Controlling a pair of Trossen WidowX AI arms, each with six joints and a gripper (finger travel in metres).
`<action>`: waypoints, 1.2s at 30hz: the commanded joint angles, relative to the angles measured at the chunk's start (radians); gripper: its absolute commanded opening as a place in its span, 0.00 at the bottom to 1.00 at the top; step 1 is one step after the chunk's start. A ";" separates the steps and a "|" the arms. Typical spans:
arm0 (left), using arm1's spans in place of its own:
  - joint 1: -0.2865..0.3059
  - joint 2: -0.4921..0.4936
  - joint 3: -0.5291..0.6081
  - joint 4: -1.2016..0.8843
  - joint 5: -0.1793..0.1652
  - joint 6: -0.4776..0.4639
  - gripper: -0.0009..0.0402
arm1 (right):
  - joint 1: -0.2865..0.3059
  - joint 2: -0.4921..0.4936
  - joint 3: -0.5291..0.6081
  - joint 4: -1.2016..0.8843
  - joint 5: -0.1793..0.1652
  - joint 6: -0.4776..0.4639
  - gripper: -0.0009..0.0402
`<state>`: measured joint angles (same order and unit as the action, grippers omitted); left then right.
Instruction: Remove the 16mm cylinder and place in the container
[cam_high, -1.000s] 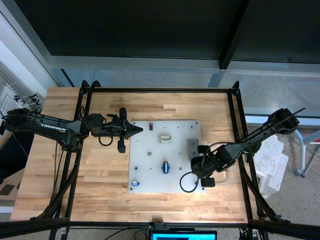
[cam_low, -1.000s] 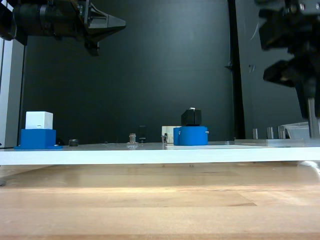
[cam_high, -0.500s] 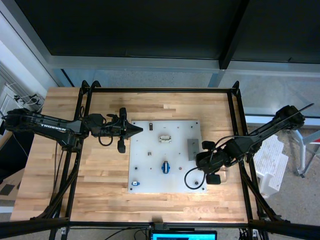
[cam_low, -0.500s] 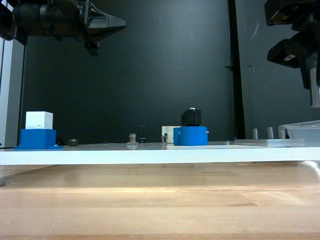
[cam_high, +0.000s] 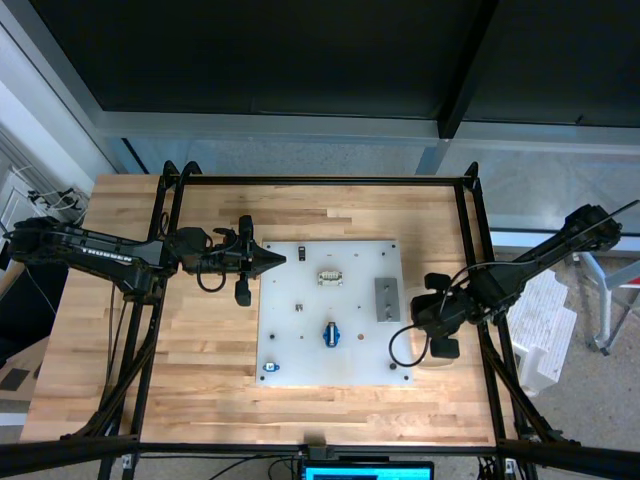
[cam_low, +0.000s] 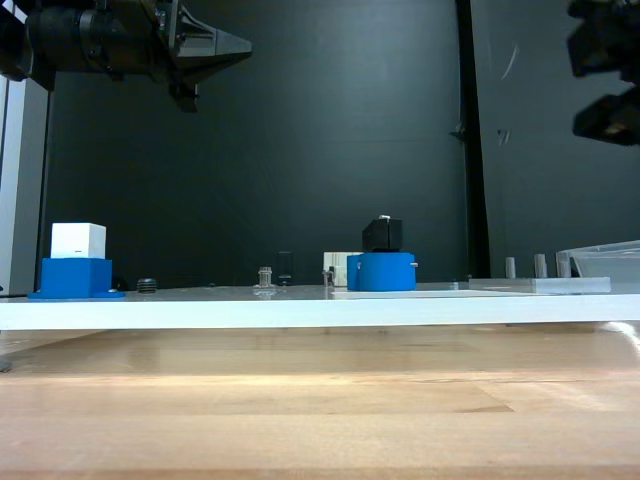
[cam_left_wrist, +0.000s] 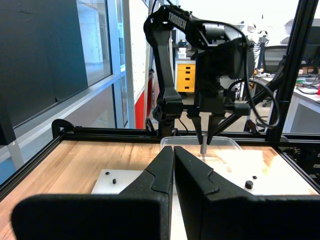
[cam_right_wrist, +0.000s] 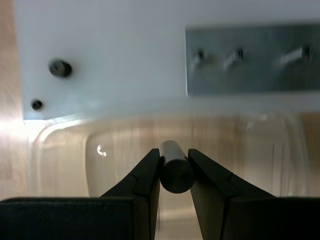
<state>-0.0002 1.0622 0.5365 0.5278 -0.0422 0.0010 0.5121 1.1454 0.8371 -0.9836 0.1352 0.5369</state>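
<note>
The 16mm cylinder (cam_right_wrist: 175, 169), short and silver-grey, is pinched between the fingers of my right gripper (cam_right_wrist: 174, 162). It hangs over the container (cam_right_wrist: 59, 150), a clear low tray just off the white board's (cam_high: 300, 330) right edge. In the high view my right gripper (cam_high: 433, 325) covers most of the container (cam_high: 445, 357). The left wrist view shows the cylinder (cam_left_wrist: 203, 148) pointing down above the tray rim (cam_left_wrist: 172, 141). My left gripper (cam_high: 277, 259) is shut on nothing and hovers high at the board's left edge.
On the board are a grey metal block with thin pegs (cam_high: 386, 298), a blue fixture (cam_high: 331, 335), a small blue part (cam_high: 270, 368) and a white connector (cam_high: 330, 277). A black frame (cam_high: 474, 240) rings the wooden table.
My right gripper has risen and moved right, from the board's right edge to over the container, carrying the cylinder. The left arm has not moved.
</note>
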 joint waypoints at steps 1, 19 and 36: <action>0.000 0.000 0.000 0.000 0.000 0.000 0.02 | 0.018 -0.018 -0.043 -0.001 -0.026 0.032 0.04; 0.000 0.000 0.000 0.000 0.000 0.000 0.02 | 0.034 -0.029 -0.100 0.009 -0.048 0.069 0.48; 0.000 0.000 0.000 0.000 0.000 0.000 0.02 | 0.034 -0.029 -0.100 0.008 -0.023 0.076 0.55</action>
<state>-0.0002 1.0622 0.5369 0.5278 -0.0422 0.0010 0.5453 1.1156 0.7368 -0.9749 0.1123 0.6128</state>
